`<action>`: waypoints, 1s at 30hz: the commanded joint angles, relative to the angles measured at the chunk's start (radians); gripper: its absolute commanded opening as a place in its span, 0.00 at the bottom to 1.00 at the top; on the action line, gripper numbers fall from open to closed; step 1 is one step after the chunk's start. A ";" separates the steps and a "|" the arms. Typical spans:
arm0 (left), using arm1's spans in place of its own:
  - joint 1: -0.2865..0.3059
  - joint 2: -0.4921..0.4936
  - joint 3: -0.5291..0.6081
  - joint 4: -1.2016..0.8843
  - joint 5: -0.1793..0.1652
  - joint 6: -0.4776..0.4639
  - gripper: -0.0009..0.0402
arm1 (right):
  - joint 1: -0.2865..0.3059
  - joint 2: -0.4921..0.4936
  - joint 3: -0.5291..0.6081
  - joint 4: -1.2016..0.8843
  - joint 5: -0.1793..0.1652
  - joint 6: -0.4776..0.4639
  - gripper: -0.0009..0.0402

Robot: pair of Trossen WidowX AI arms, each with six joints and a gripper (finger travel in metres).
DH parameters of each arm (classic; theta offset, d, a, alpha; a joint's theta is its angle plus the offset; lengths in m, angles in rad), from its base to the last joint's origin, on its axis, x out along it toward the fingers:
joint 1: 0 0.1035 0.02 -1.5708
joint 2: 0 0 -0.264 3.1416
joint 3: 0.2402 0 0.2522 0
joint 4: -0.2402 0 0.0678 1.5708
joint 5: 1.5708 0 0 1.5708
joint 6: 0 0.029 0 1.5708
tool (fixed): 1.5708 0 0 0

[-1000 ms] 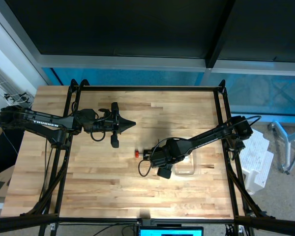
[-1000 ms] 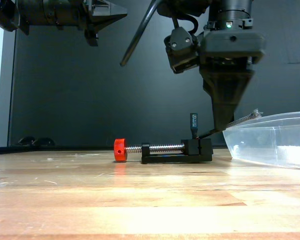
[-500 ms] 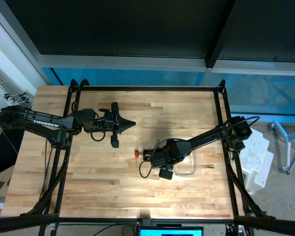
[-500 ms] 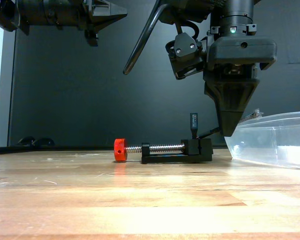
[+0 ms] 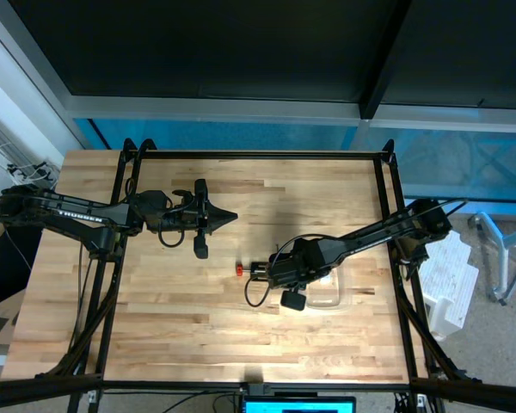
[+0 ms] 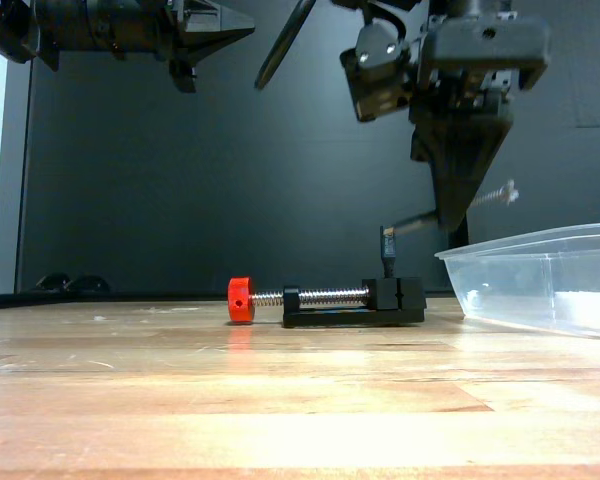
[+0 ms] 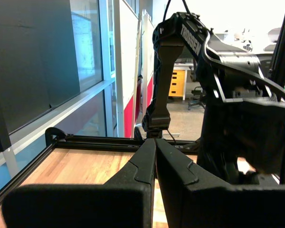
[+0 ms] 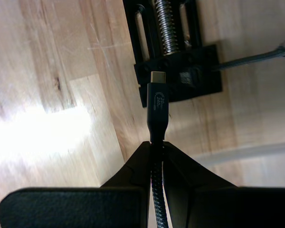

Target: Pick the usb-c connector and install on the hub

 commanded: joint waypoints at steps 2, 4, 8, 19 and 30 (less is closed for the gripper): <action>0.000 0.000 0.000 0.000 0.000 0.000 0.02 | -0.014 -0.057 0.007 -0.035 -0.037 -0.023 0.02; 0.000 0.000 0.000 0.000 0.000 0.000 0.02 | -0.030 -0.085 0.007 -0.049 -0.054 -0.031 0.02; 0.000 0.000 0.000 0.000 0.000 0.000 0.02 | -0.058 -0.142 0.007 -0.065 -0.055 -0.083 0.02; 0.000 0.000 0.000 0.000 0.000 0.000 0.02 | -0.148 -0.209 0.008 -0.067 -0.054 -0.322 0.02; 0.000 0.001 0.002 -0.011 0.000 -0.001 0.02 | -0.227 -0.208 0.196 -0.116 -0.043 -0.529 0.02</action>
